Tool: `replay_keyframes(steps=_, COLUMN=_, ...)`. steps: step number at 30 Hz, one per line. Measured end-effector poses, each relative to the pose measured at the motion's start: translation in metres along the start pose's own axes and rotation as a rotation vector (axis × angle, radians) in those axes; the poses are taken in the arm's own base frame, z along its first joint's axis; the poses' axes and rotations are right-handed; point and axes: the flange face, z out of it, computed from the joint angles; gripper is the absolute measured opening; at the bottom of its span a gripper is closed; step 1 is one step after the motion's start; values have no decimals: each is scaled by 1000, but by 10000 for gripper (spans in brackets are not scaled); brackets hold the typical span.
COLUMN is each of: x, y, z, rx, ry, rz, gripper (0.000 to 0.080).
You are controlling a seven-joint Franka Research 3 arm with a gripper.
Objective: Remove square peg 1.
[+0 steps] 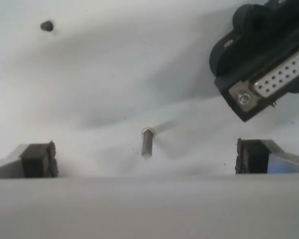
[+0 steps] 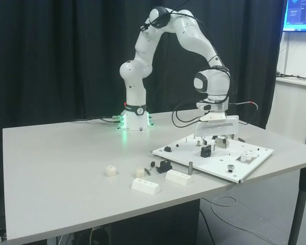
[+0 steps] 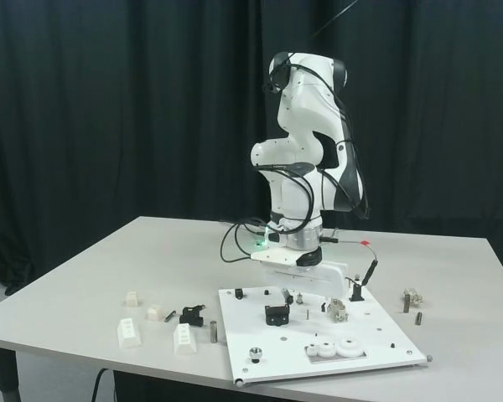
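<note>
Hovering wide open over the peg, not touching it yet

So the jaws (image 1: 145,158) are spread wide, holding nothing. In the wrist view you can see one black fingertip (image 1: 38,159) on each side, with the little metal peg (image 1: 147,143) standing upright pretty much dead centre between them, well apart from both pads. I'd guess that's deliberate: line the gap up on the peg first, then close on it, so neither pad knocks it sideways.

The peg sticks up out of the white board (image 2: 214,159), which lies flat on the grey desk (image 2: 66,153). Whether its cross-section is really square I can't tell from here, it's too small. It does have a paler cap at the top.

Off beyond one fingertip, outside the gap, sits a black D-sub connector (image 1: 261,69) mounted on the board. It looks near enough that a sloppy descent could clip it, which is probably why the approach is straight down. A small black stud (image 1: 47,26) sits well away on the other side.

From the second room view the white arm (image 3: 306,159) is folded over with the wrist pointing down at the board. Loose white blocks (image 3: 128,332) lie on the desk beside the board, away from the jaws.

My read: lined up before the grasp, peg not out yet.
</note>
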Motion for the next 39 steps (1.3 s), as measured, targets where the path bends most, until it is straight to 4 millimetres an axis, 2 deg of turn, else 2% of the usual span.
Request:
replay_keyframes(steps=18, x=-2, y=0, z=17, rx=-11, ry=13, rz=-4, gripper=800)
replay_keyframes(steps=33, x=-5, y=-1, z=23, rx=-7, ry=21, rz=-12, gripper=800)
replay_keyframes(steps=34, x=-5, y=-1, z=23, rx=-7, ry=22, rz=-12, gripper=687)
replay_keyframes(steps=35, x=-5, y=-1, z=23, rx=-7, ry=22, rz=-12, gripper=687)
replay_keyframes(steps=36, x=-5, y=-1, z=24, rx=-7, ry=22, rz=-13, gripper=495)
replay_keyframes(steps=39, x=-5, y=-1, z=24, rx=-6, ry=22, rz=-13, gripper=495)
